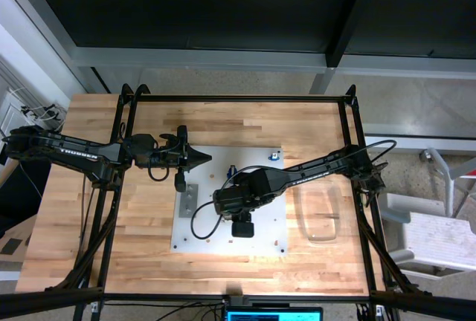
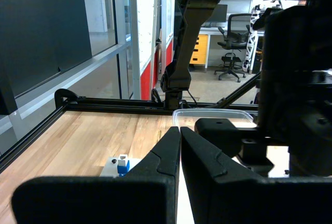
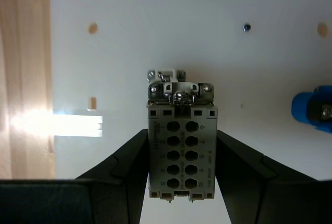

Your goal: Remove the HAN10-E connector and place it in the container

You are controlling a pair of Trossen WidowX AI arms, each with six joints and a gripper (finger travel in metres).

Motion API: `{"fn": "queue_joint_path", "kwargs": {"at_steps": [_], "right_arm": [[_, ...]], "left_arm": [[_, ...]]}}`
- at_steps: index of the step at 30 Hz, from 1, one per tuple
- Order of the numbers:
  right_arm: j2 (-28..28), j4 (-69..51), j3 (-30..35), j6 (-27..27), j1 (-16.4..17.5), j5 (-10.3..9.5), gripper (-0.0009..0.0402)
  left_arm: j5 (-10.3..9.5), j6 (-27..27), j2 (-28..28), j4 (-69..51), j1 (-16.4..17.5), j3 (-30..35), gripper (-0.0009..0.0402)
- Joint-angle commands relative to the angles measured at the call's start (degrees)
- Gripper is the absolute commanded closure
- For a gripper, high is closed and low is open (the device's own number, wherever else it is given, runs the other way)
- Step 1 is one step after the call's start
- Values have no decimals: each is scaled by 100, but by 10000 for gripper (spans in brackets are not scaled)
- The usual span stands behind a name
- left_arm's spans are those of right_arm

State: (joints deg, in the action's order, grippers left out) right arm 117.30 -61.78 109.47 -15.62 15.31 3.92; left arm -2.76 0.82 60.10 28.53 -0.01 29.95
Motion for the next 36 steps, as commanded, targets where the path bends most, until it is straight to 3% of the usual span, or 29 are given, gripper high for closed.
{"fn": "queue_joint_path", "kwargs": {"at_steps": [1,20,36], "right_arm": [[-323,236,-494,-59,-2,13,340],[-2085,553,-2673,-409,9,20,341],[-3342,710,-4111,-649,37,103,341]], "left_arm": [[0,-2,0,2,0,0,393],[0,-2,2,2,2,0,393],[0,-2,0,4,2,0,393]]}}
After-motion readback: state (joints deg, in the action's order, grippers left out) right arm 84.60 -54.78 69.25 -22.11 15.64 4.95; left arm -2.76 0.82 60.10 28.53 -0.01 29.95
